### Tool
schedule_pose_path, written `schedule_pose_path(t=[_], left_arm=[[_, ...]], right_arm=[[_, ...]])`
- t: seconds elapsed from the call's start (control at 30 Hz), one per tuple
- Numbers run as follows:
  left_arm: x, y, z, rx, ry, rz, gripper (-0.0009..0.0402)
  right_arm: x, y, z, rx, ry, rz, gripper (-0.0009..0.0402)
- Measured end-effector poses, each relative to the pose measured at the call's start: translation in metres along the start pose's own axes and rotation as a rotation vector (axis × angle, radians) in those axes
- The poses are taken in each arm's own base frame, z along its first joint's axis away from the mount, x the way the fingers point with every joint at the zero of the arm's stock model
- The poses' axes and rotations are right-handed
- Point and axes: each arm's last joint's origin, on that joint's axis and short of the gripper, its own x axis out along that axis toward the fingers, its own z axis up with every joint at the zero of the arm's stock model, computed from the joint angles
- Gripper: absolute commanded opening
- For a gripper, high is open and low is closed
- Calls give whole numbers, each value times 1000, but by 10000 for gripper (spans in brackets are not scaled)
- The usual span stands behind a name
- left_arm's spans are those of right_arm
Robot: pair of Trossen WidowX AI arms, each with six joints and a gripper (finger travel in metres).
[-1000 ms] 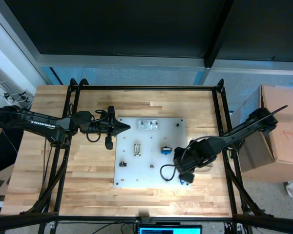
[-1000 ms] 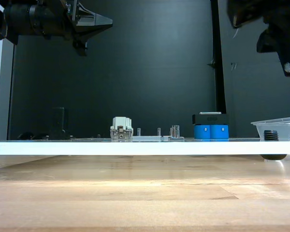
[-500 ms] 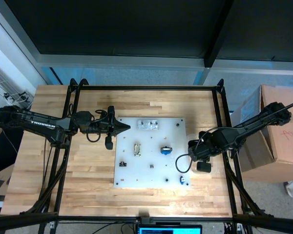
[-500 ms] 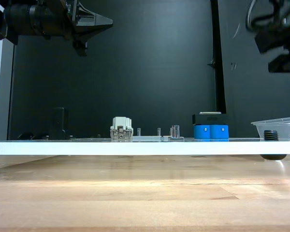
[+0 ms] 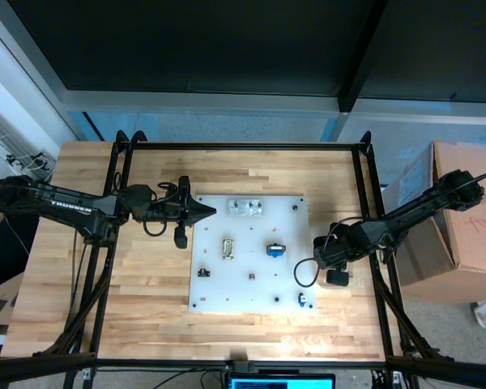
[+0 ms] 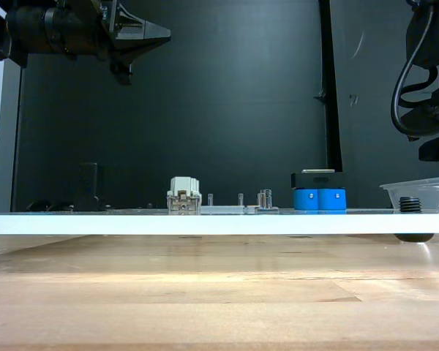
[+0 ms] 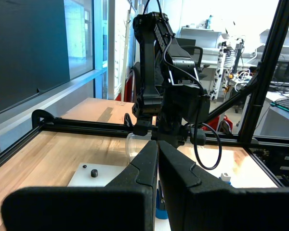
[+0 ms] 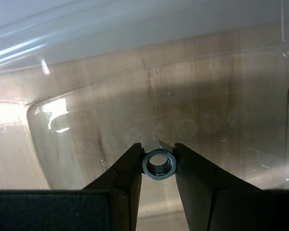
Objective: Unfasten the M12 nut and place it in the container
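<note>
**Q:** Where is the M12 nut (image 8: 159, 165) located?

**A:** It is shown clamped between the two fingers of the right gripper (image 8: 158, 148), clear of its stud, with its threaded bore turned toward the wrist camera. The nut is held inside the outline of the clear container (image 8: 221, 96), whose walls are seen around it. Whether the floor of the container is touched cannot be told.

**Q:** How is the stud presented?

**A:** In the low view the black stud (image 6: 410, 205) is seen bare, its ribs exposed, in front of the container. In the high view the right arm is seen just past the right edge of the white board (image 5: 227, 301), above the wooden table (image 5: 130, 308).

**Q:** How is the left arm placed?

**A:** The left gripper (image 5: 204, 211) is held high over the board's left edge, toward the far side, and is pointed at the right arm. Its fingers (image 7: 144, 168) are pressed together, and nothing is held between them.
</note>
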Motion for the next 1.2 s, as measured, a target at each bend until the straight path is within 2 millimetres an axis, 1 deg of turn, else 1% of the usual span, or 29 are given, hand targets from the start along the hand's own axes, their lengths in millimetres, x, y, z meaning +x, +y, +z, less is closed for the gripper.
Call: schedule_pose_path(t=[0.1, 0.27, 0.33, 0.43, 0.53, 0.63, 0.8, 0.87, 0.93, 1.07, 1.13, 1.2], left_arm=[[0, 0, 0, 0, 0, 0, 0], [0, 0, 0, 0, 0, 0, 0], [0, 0, 0, 0, 0, 0, 0], [0, 0, 0, 0, 0, 0, 0], [0, 0, 0, 0, 0, 0, 0], [0, 0, 0, 0, 0, 0, 0], [0, 0, 0, 0, 0, 0, 0], [0, 0, 0, 0, 0, 0, 0], [0, 0, 0, 0, 0, 0, 0], [0, 0, 0, 0, 0, 0, 0], [0, 0, 0, 0, 0, 0, 0], [0, 0, 0, 0, 0, 0, 0]], right_arm=[[0, 0, 0, 0, 0, 0, 116], [0, 0, 0, 0, 0, 1, 202], [0, 0, 0, 0, -4, 3, 231], [0, 1, 2, -1, -17, 12, 264], [0, 1, 2, -1, -17, 12, 284], [-1, 2, 3, -2, -21, 15, 291], [-2, 2, 2, -4, -19, 26, 290], [-8, 3, 4, -4, -24, 30, 290], [-20, 3, 6, -3, -28, 32, 290], [-54, 1, 10, -1, -32, 30, 283], [-72, -1, 15, -9, -43, 31, 267], [-90, -3, 21, -13, -69, 32, 242]])
